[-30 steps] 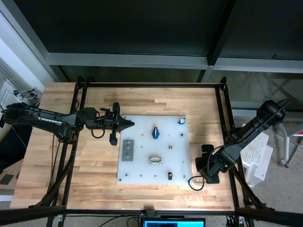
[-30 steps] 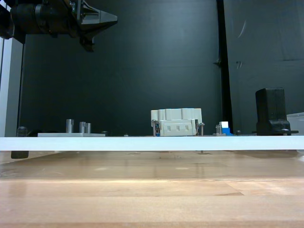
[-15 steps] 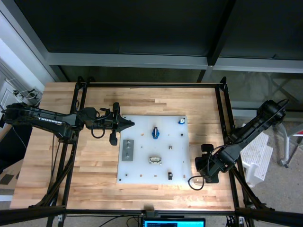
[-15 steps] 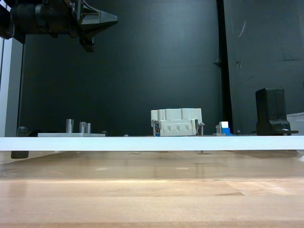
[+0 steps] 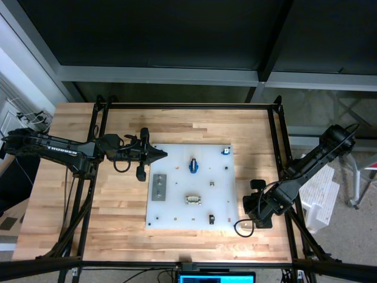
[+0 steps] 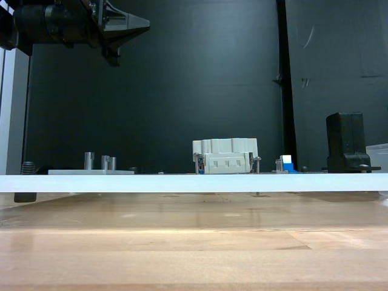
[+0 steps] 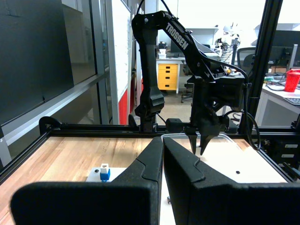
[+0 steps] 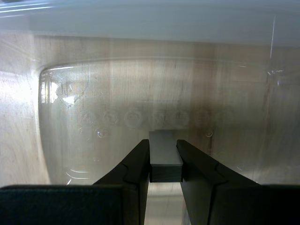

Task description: Pick the 16mm bar and install on taskboard

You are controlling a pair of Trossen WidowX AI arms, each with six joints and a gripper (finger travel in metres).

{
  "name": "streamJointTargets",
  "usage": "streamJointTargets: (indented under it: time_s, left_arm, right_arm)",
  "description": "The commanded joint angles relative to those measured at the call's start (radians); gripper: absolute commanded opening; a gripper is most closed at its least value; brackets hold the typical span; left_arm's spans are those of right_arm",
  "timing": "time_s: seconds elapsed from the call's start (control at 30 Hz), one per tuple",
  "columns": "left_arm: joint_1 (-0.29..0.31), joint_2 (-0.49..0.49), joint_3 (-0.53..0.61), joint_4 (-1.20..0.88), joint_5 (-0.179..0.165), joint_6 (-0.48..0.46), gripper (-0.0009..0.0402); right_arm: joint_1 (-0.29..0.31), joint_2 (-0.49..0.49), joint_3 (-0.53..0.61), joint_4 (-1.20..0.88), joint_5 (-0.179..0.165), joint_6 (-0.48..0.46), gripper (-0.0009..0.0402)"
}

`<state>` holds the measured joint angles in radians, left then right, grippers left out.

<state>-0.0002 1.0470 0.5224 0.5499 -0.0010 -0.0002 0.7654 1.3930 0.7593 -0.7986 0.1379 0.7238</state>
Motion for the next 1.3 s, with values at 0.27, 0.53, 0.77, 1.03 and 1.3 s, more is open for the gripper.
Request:
streamJointTargets:
  time_s: [0.27, 0.53, 0.77, 1.03, 1.3]
  left_arm:
    - [0.0, 0.0, 0.0, 0.0, 0.0, 0.0, 0.0]
    - [0.0, 0.0, 0.0, 0.0, 0.0, 0.0, 0.0]
    - [0.0, 0.0, 0.0, 0.0, 0.0, 0.0, 0.0]
    - [0.0, 0.0, 0.0, 0.0, 0.0, 0.0, 0.0]
    - [0.0, 0.0, 0.0, 0.0, 0.0, 0.0, 0.0]
  right_arm:
    - [-0.001, -0.041, 0.071, -0.065, -0.006, 0.0, 0.0]
    - [-0.002, -0.062, 0.219, -0.268, -0.007, -0.015, 0.0]
    - [-0.002, -0.059, 0.289, -0.301, -0.007, -0.027, 0.0]
    - [-0.029, 0.018, 0.351, -0.303, -0.006, -0.026, 0.0]
    - [-0.069, 0.146, 0.467, -0.304, 0.0, -0.027, 0.0]
